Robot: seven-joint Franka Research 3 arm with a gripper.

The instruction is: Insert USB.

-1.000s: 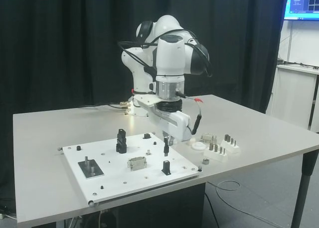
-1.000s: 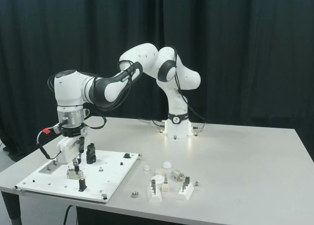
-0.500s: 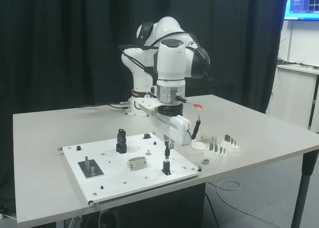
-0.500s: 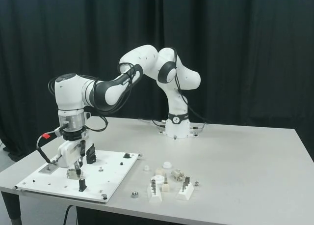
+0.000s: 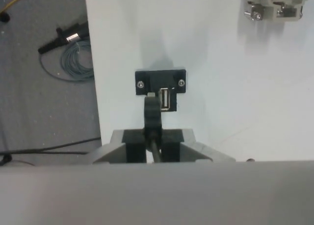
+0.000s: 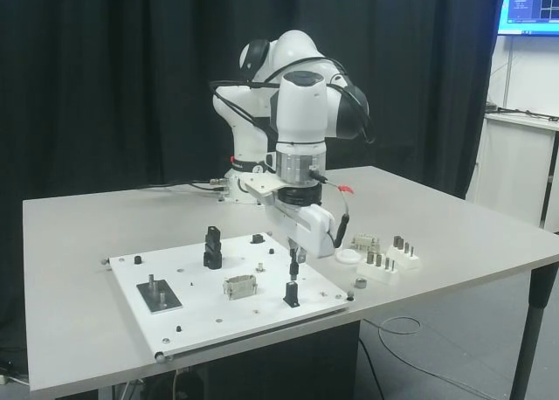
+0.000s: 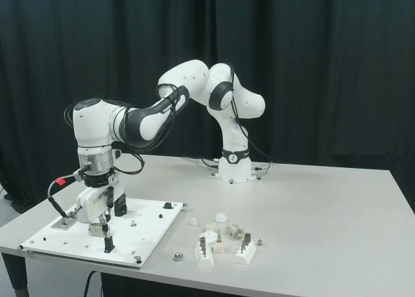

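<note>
The wrist camera looks straight down past the gripper [image 5: 152,145], and its two black fingers are clamped on a black USB plug [image 5: 151,112]. The plug tip sits right at the black socket block [image 5: 161,82] screwed to the white board [image 5: 221,87], just beside the metal USB port [image 5: 165,98]; whether it touches the port, this view does not settle. A grey metal connector [image 5: 274,4] lies near the picture's edge, and cables trail on the floor off the board's side.

From the first room view, the gripper [image 6: 294,258] hangs over the board [image 6: 196,317], plug pointing down above the small upright socket block [image 6: 291,294] near the board's front edge. A taller black post [image 6: 210,246] and a grey plate [image 6: 158,295] stand further along. White part holders [image 6: 390,262] sit on the grey table [image 6: 87,234], off the board.

The second room view shows the whole white arm [image 7: 162,106] reaching from its base out to the board; the plug itself is too small to make out here.
</note>
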